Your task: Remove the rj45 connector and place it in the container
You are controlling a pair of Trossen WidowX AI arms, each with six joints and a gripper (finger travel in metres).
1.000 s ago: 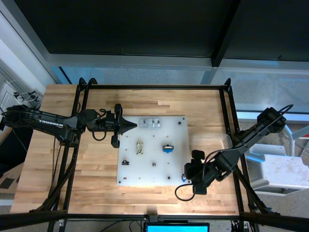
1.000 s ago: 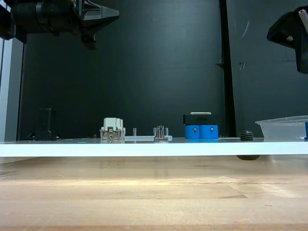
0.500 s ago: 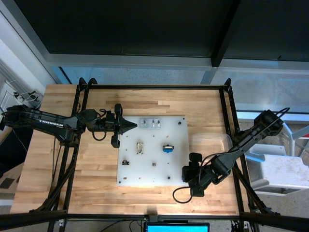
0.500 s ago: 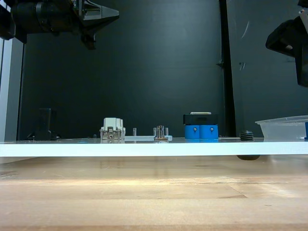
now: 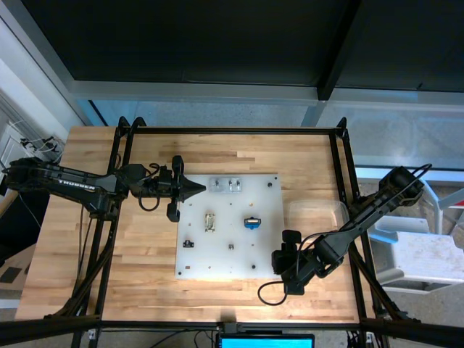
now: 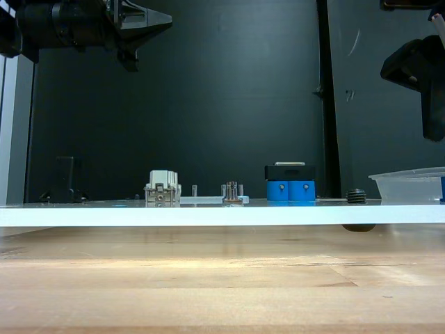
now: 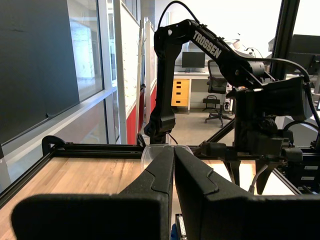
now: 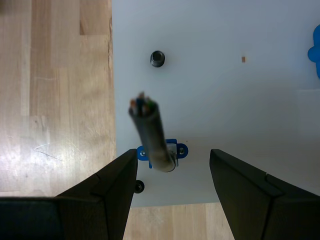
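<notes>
Hovering above grey-stubbed rj45 connector (image 8: 159,150), right gripper (image 8: 173,153) agape; left gripper (image 7: 173,150) closed near board (image 8: 225,100).

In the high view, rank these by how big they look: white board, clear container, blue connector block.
1. white board
2. clear container
3. blue connector block
The left gripper, shut, hovers at the board's far left edge. The right gripper, open, hangs over its near right corner.
</notes>
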